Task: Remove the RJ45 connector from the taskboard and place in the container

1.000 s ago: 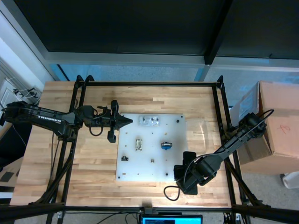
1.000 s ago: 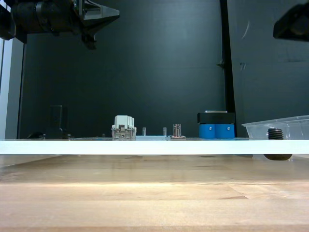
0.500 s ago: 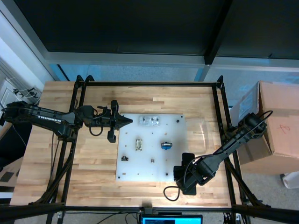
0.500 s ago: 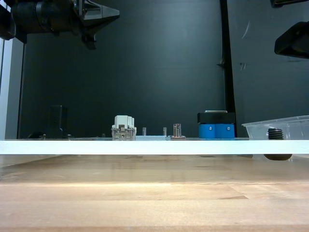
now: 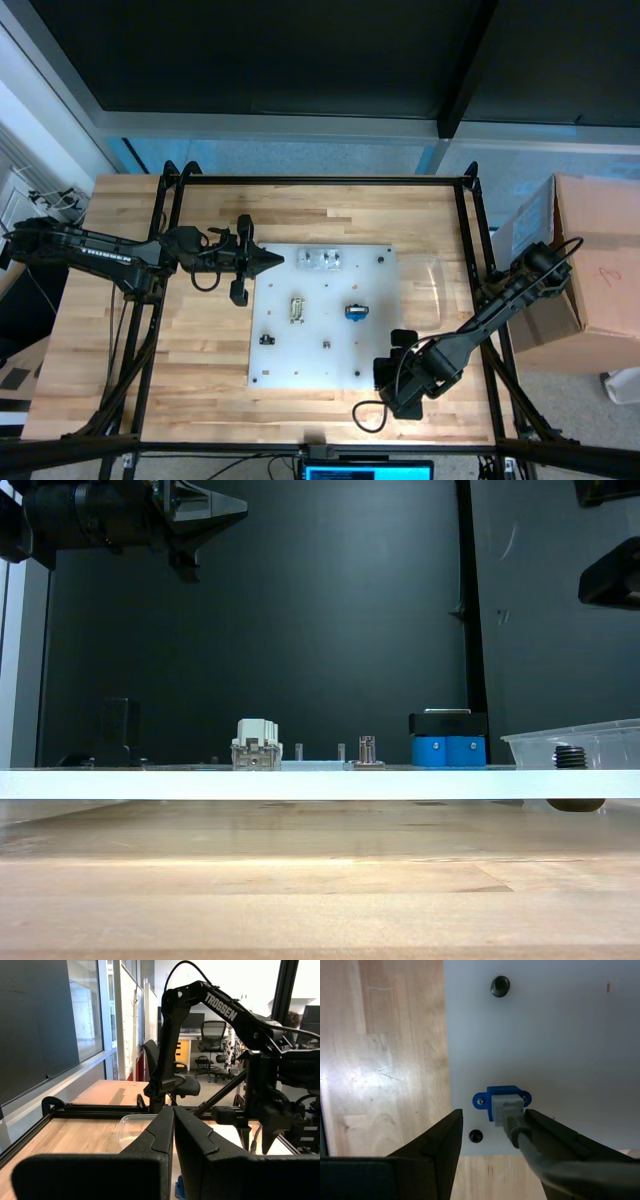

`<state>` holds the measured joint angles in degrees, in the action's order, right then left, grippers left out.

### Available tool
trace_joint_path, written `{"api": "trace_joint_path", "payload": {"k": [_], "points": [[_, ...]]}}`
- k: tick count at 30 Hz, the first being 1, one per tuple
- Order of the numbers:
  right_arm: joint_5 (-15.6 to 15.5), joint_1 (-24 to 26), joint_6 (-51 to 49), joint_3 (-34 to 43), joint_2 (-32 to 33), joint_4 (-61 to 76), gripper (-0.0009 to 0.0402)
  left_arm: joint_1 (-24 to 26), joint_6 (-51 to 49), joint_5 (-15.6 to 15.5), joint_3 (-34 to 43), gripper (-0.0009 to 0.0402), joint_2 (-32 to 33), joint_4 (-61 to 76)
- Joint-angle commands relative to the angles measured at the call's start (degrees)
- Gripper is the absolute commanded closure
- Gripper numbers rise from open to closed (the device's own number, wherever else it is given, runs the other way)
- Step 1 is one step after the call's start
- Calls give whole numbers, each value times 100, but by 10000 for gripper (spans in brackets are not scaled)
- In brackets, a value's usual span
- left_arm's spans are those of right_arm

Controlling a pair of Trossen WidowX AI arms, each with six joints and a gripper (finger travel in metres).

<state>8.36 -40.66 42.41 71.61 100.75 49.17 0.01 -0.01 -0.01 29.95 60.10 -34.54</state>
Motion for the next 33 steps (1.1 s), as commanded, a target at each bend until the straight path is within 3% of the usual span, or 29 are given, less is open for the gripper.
{"api": "trace_joint_path", "payload": {"k": [1,9,24,33], "points": [[26,-13,11,-15,-2,-74,245,0,0,2,0,393,2,-2],[24,-28,9,-9,-48,-81,271,-2,0,2,0,393,2,-2],[140,-35,22,-28,-136,-87,277,0,0,2,0,393,2,-2],[221,-35,66,-105,-136,-184,332,-2,0,2,0,393,2,-2]]}}
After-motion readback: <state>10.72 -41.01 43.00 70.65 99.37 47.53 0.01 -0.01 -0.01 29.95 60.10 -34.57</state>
